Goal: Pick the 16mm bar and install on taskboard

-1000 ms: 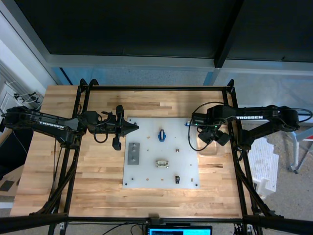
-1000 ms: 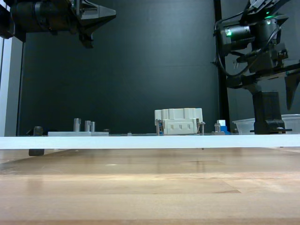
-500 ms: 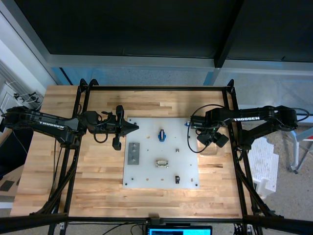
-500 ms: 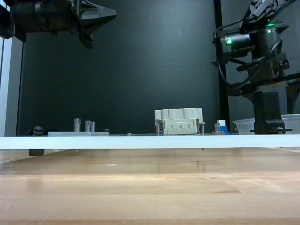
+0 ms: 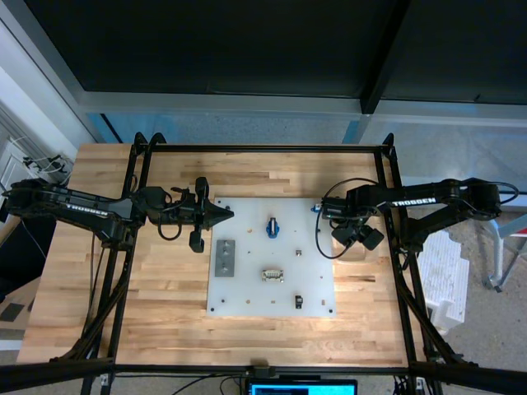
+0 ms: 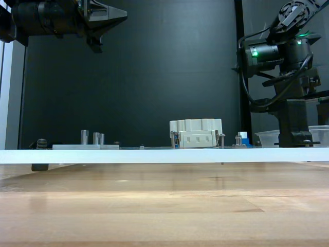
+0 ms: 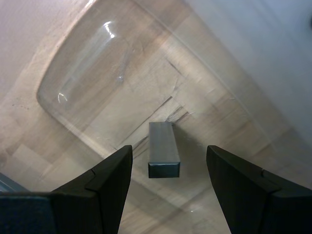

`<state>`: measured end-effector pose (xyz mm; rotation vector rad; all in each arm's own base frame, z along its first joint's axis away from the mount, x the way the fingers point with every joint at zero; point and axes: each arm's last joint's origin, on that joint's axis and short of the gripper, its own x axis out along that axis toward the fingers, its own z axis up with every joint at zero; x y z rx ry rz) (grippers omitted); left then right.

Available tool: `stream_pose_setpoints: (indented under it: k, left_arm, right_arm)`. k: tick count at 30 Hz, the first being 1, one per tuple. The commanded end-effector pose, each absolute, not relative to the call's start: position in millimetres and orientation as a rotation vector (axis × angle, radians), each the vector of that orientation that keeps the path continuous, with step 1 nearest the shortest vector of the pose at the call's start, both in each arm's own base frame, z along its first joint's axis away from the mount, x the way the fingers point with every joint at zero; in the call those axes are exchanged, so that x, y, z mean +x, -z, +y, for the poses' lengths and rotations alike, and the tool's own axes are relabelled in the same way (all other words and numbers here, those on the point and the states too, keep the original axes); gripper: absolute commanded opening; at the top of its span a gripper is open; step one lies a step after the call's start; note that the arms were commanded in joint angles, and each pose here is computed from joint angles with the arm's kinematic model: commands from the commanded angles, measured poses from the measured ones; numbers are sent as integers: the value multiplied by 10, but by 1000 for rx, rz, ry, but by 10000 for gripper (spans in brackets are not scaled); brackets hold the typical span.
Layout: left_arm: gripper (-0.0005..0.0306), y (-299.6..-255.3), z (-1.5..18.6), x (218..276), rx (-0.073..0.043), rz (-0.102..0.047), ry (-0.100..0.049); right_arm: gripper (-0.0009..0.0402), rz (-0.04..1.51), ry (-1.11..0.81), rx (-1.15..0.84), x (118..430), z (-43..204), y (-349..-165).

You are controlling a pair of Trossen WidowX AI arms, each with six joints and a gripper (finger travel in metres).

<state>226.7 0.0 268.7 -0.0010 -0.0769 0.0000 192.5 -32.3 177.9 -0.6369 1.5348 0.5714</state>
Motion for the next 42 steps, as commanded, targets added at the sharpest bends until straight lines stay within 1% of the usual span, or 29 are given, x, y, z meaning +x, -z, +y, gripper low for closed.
stream_pose_setpoints:
  k: [1,14,18,31,42]
  left_arm:
    - [0,-2686,0,2268,-1,-76,0]
    - [0,-2686,0,2268,-1,-77,0]
    - [0,-2686,0,2268,-1,-76,0]
    - [0,-2686,0,2268,-1,-77,0]
    - [0,-2686,0,2268,-1,-76,0]
  right_arm:
    - [211,1535,-570,-633,1923,-321,-1776]
    - [198,1524,-571,-631,1915,-317,-1728]
    - [188,1524,-571,-631,1914,-317,-1727]
    - [119,1527,-571,-630,1912,-317,-1727]
    - [72,1529,-573,-630,1909,-316,-1727]
